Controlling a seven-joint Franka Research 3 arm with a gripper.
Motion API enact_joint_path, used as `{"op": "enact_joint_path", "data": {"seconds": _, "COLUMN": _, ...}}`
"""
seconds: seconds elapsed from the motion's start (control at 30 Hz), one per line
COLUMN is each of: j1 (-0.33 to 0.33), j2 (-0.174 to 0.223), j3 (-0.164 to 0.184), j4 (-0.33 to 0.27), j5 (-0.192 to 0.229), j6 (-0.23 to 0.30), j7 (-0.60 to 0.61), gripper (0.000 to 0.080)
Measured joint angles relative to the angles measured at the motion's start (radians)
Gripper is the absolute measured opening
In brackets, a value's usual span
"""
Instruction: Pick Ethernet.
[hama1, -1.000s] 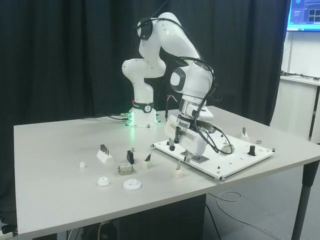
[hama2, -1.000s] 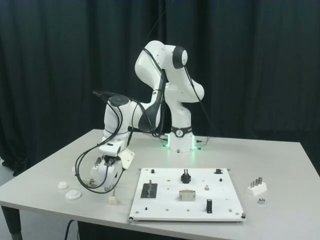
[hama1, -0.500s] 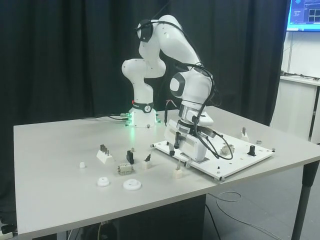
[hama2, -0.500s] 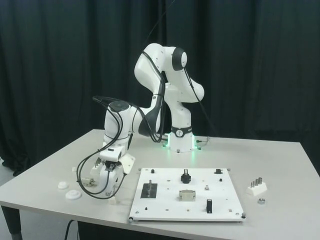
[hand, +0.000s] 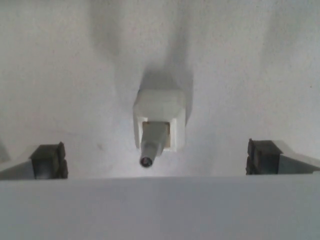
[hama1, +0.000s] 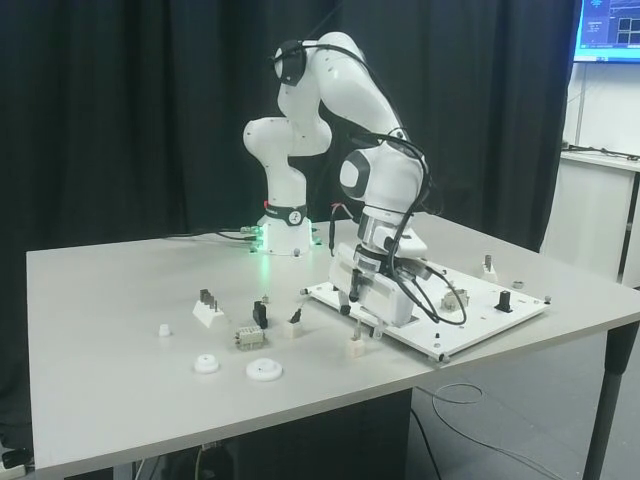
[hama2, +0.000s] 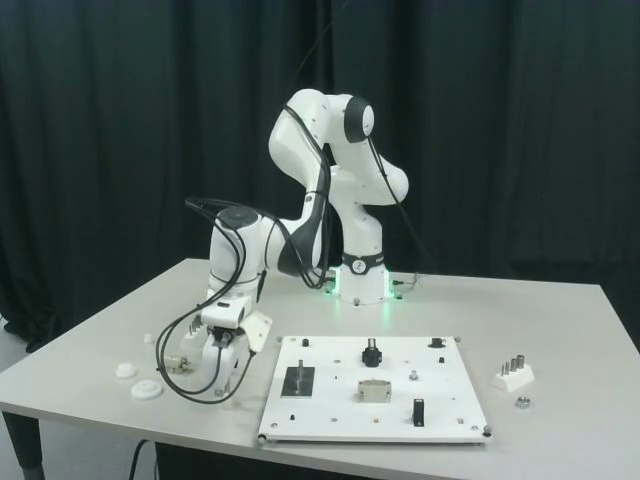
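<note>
Grey table (hama1: 120, 300) under black curtains carries the whole setup, and near its front edge stands the Ethernet piece (hand: 159, 124), a small white block with a short grey pin rising from its middle. It sits upright on the bare tabletop, just beside the corner of the white assembly board (hama1: 470, 318). In the wrist view it lies between the two fingertips (hand: 49, 161), which stand well apart on either side and touch nothing, so the gripper (hama1: 362, 318) is spread wide and empty, hanging low right over the piece. The white arm (hama1: 330, 90) folds down from its base, which glows green at the foot.

Further along the table lie a small white holder with upright pins (hama1: 208, 306), a black connector (hama1: 260, 313), a grey plug (hama1: 249, 339) and two white discs (hama1: 264, 370). On the board stand a black knob (hama2: 371, 353) and a grey block (hama2: 374, 391).
</note>
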Motion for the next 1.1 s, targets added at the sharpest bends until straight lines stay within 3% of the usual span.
{"op": "enact_joint_path", "data": {"seconds": 0.83, "j1": 0.000, "j2": 0.002, "j3": 0.000, "j4": -0.044, "j5": 0.013, "j6": 0.055, "j7": -0.012, "gripper": 0.0800}}
{"op": "enact_joint_path", "data": {"seconds": 0.87, "j1": 0.000, "j2": 0.002, "j3": 0.000, "j4": -0.044, "j5": 0.015, "j6": 0.055, "j7": -0.012, "gripper": 0.0682}}
{"op": "enact_joint_path", "data": {"seconds": 1.0, "j1": 0.000, "j2": 0.002, "j3": 0.000, "j4": -0.044, "j5": 0.018, "j6": 0.055, "j7": -0.012, "gripper": 0.0682}}
{"op": "enact_joint_path", "data": {"seconds": 1.03, "j1": -0.001, "j2": 0.002, "j3": -0.001, "j4": -0.044, "j5": 0.019, "j6": 0.055, "j7": -0.012, "gripper": 0.0615}}
{"op": "enact_joint_path", "data": {"seconds": 1.1, "j1": -0.001, "j2": 0.002, "j3": -0.002, "j4": -0.044, "j5": 0.019, "j6": 0.055, "j7": -0.010, "gripper": 0.0615}}
